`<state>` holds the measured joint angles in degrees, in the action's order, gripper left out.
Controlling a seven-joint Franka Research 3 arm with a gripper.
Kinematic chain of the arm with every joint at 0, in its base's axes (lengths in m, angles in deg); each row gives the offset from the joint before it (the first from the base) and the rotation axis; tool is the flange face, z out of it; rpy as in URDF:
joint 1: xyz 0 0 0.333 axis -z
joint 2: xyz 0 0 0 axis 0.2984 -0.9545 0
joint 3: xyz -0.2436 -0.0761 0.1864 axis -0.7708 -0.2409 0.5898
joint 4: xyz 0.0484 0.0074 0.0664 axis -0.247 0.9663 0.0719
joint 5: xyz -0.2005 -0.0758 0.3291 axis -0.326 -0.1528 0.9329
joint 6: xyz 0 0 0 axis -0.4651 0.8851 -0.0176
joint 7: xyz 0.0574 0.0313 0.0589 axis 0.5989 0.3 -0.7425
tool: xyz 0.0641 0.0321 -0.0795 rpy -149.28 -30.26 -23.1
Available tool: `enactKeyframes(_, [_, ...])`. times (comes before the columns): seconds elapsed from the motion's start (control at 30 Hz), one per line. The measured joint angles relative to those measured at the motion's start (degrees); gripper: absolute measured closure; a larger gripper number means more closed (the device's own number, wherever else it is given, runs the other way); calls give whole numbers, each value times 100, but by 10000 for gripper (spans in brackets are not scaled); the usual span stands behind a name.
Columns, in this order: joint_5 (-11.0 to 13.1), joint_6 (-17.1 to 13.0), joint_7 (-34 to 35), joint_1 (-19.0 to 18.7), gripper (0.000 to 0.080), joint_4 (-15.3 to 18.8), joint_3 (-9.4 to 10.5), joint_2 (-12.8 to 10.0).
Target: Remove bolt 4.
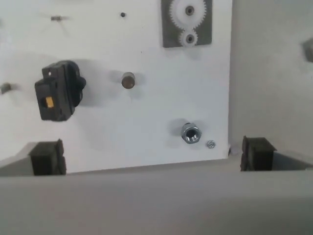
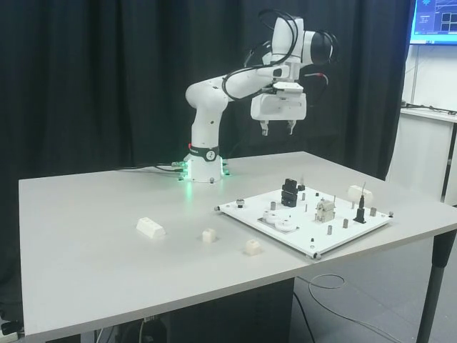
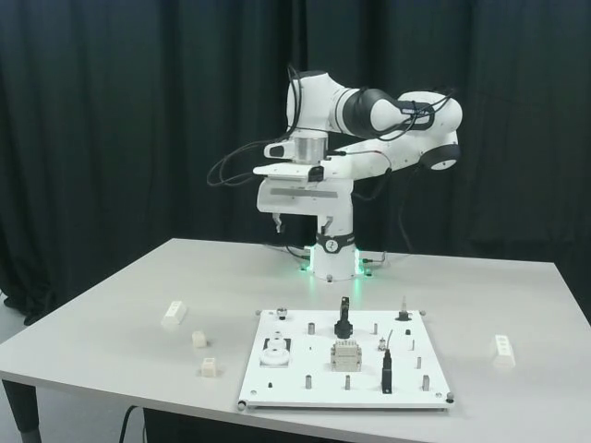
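Wrist view — gripper: the gripper (image 1: pixel 151 156) has its two black fingertips (image 1: pixel 47 157) spread wide apart at the frame's edges, with nothing between them.
Wrist view — board: the white board (image 1: pixel 146 112) lies far below, carrying a hex-socket bolt (image 1: pixel 190 133), a dark upright peg (image 1: pixel 128 80), a black connector (image 1: pixel 58 90) and a pair of white gears (image 1: pixel 188 17).
Wrist view — bolt 4: no numbers are legible, so which fastener is bolt 4 cannot be told; the hex-socket bolt, seen end-on near the board's corner, is my guess.
First room view — height: the gripper (image 2: pixel 278 128) hangs high above the grey table (image 2: pixel 93 214), well above the board (image 2: pixel 307 223).
First room view — offset: the board sits toward the table's front edge, away from the arm's base (image 2: pixel 203 168).
Second room view — relation: gripper (image 3: pixel 277 221) over the base side, board (image 3: pixel 343 362) out in front — the bolts stand upright, so the approach is likely forward, then straight down.
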<state>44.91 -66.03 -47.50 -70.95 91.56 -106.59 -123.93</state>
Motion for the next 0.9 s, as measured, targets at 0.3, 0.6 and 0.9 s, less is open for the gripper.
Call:
enactKeyframes(0.3, [69, -26, 932, 153, 3, 2, 8, 0])
enactKeyframes(0.6, [68, -32, 1627, 330, 3, 53, 7, 0])
enactKeyframes(0.9, [58, -32, 2543, 419, 3, 296, -19, -3])
